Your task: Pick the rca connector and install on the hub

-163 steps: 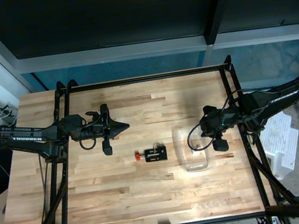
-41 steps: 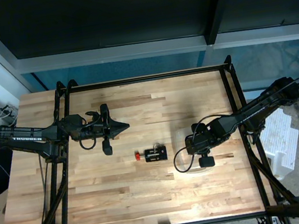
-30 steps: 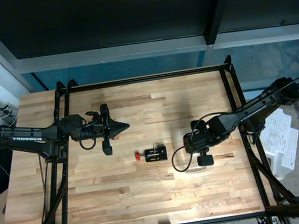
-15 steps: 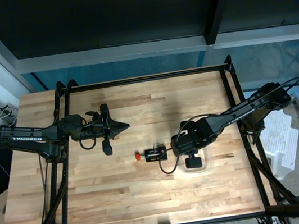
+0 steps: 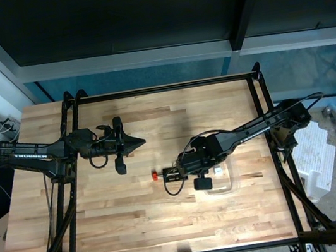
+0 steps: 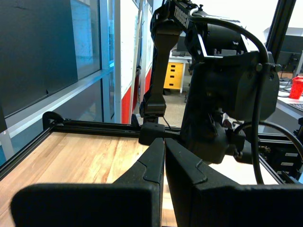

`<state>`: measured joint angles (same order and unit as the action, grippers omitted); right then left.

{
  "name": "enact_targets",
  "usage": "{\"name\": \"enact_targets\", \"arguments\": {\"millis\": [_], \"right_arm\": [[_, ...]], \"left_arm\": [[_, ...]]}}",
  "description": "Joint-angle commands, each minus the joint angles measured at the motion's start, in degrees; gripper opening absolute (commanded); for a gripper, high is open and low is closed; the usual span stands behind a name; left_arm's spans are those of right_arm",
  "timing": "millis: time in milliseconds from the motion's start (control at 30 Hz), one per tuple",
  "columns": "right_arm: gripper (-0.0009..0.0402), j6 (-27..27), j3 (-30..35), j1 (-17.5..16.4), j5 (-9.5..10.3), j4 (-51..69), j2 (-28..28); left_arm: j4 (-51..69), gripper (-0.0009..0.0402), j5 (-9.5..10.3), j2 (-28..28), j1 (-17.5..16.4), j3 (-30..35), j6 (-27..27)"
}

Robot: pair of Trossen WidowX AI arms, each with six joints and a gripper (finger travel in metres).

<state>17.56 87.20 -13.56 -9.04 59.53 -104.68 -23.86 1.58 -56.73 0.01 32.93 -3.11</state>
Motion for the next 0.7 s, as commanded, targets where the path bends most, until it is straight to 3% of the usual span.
{"name": "enact_targets", "arguments": {"millis": [33,700], "right_arm": [[0.0000,-0.1,1.2,0.3,0.02,0.1,-1.3],[0.0000,0.0,1.3,0.5,0.11,-3.2,-4.7]], "left_arm": [[0.0,0.0000,-0.02,0.0,0.0,0.0,0.0],[0.0,0.0000,-0.02,0.0,0.0,0.0,0.0]]}}
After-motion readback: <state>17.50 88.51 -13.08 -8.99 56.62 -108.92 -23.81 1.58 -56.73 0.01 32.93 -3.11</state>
